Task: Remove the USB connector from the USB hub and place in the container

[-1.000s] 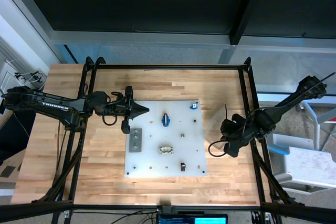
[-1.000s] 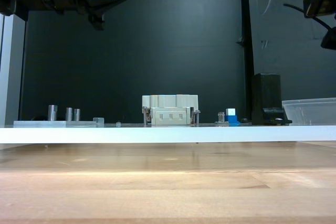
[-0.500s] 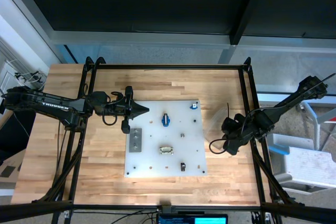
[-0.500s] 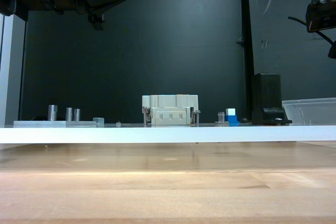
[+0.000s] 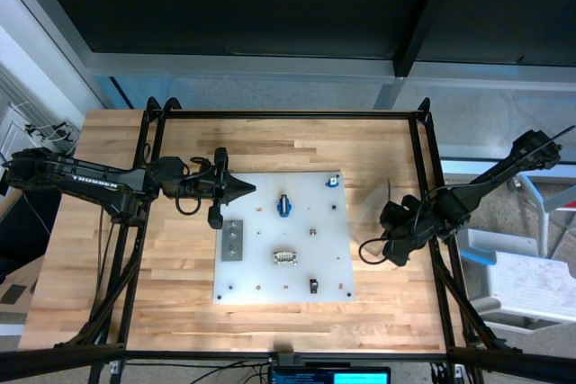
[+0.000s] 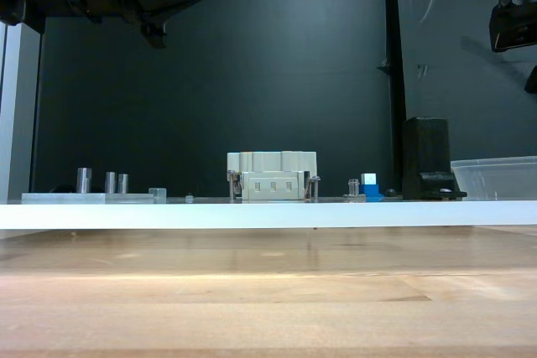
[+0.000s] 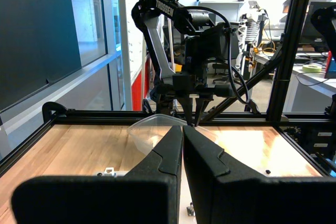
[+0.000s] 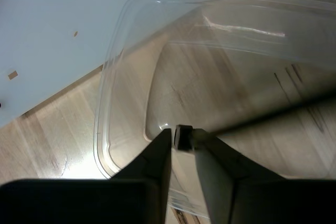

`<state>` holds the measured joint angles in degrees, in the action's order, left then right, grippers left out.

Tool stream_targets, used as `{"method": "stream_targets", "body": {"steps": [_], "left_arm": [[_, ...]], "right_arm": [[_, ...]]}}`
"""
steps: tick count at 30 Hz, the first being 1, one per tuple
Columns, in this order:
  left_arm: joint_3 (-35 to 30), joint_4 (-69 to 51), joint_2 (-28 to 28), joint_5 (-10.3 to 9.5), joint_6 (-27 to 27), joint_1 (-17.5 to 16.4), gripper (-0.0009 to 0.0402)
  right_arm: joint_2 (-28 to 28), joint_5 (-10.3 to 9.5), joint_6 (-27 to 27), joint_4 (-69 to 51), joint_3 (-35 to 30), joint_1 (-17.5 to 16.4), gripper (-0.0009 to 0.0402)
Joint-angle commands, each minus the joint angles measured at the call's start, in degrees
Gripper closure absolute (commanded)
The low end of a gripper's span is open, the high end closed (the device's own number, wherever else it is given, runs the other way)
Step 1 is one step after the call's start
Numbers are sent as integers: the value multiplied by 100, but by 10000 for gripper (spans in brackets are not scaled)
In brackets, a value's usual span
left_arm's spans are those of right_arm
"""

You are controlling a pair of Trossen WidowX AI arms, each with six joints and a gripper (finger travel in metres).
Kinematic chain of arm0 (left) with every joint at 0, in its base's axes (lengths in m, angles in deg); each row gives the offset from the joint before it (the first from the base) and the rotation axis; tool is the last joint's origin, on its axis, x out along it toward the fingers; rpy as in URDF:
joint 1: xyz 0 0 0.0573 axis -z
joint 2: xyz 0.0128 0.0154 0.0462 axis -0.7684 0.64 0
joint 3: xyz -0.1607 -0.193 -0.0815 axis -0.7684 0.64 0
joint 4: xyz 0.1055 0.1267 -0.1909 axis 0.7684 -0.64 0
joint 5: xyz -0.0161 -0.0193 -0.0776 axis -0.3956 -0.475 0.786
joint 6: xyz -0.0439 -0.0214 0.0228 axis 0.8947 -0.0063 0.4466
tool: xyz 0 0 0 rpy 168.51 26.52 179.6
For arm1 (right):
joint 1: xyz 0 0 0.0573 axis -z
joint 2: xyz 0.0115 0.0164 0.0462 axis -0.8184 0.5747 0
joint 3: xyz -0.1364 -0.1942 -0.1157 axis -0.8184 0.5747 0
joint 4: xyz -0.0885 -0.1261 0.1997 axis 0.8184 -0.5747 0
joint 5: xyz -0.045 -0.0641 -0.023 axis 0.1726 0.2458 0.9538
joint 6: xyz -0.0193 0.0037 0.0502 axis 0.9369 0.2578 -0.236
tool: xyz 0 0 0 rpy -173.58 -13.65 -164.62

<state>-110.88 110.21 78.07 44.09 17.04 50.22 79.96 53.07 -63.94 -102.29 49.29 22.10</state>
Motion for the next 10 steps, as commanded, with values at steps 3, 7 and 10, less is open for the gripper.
{"method": "stream_targets", "body": {"steps": [3,7,10], "left_arm": [[0,0,2,2,0,0,392],[0,0,2,2,0,0,392],[0,0,2,2,0,0,392]], "right_arm": [[4,4,0,2,-4,0,263],[4,4,-2,2,-4,0,236],[4,7,-26,2,-4,0,223]]}}
